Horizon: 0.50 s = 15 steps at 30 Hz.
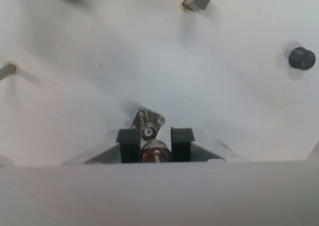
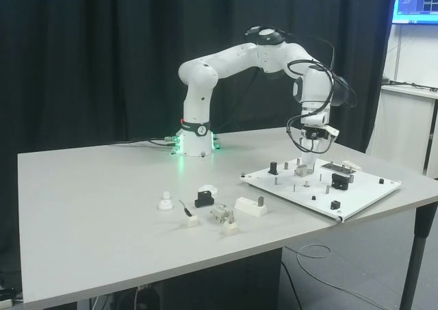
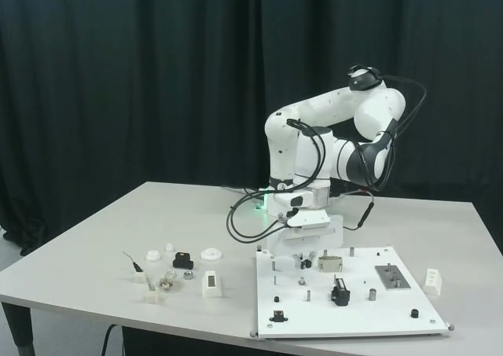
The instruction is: Place BNC.
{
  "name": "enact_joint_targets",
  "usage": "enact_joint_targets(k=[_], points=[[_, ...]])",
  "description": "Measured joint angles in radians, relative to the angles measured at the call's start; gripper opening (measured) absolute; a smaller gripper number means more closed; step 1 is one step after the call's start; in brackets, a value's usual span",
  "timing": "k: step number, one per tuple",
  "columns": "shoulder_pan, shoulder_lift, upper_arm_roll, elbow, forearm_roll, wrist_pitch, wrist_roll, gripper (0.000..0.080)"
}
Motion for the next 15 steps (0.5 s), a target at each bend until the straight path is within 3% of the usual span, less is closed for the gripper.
enact_joint_targets(k=[15], points=[[-0.001,0.0,0.0,0.0,0.0,0.004,0.02,0.0124]])
